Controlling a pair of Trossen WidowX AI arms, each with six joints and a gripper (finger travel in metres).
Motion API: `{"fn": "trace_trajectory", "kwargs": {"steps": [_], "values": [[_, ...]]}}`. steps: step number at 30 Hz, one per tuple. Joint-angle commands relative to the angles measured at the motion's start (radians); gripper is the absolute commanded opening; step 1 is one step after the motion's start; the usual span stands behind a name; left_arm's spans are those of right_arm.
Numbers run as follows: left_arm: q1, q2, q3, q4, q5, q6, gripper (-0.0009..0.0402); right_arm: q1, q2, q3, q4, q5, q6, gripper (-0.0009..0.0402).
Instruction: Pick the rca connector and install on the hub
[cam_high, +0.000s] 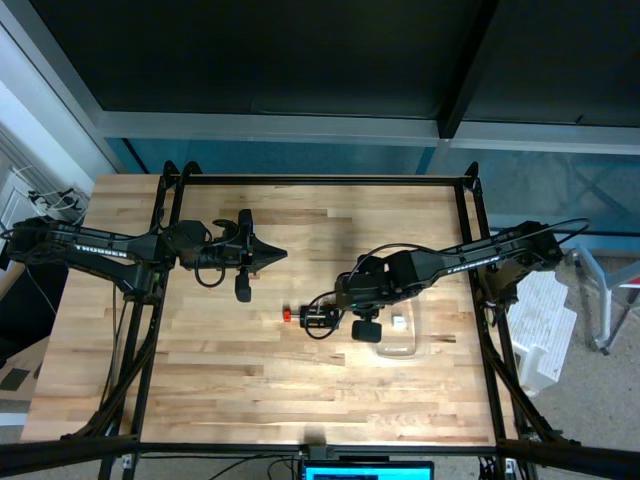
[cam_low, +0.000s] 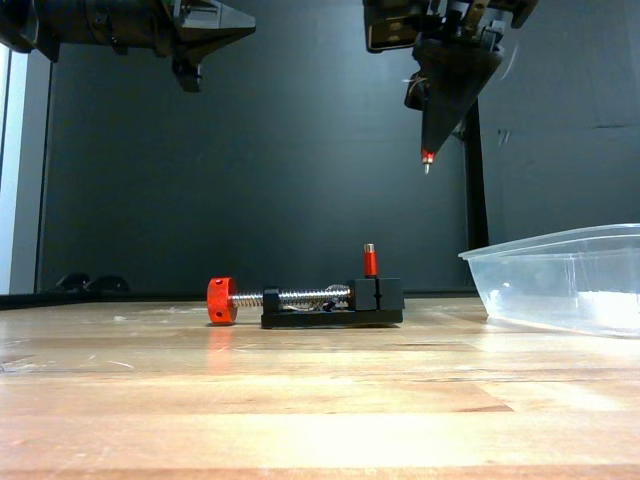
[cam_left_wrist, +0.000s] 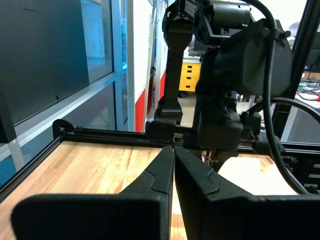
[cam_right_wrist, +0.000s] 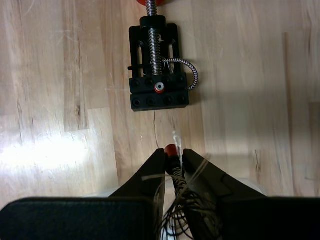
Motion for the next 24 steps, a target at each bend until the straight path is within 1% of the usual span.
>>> {"fn": "trace_trajectory", "kwargs": {"steps": [1, 16, 24], "values": [[0.0, 0.0, 0.0, 0.0, 0.0, 0.0, 0.0, 0.0, 0.035, 0.029, 0.001, 0.002, 0.0, 0.0], [0.0, 0.0, 0.0, 0.0, 0.0, 0.0, 0.0, -0.019, 0.205, 0.188, -0.038, 0.0, 0.0, 0.0], [0.0, 0.0, 0.0, 0.0, 0.0, 0.0, 0.0, -0.027, 0.25, 0.192, -0.037, -0.001, -0.017, 0.0]]}}
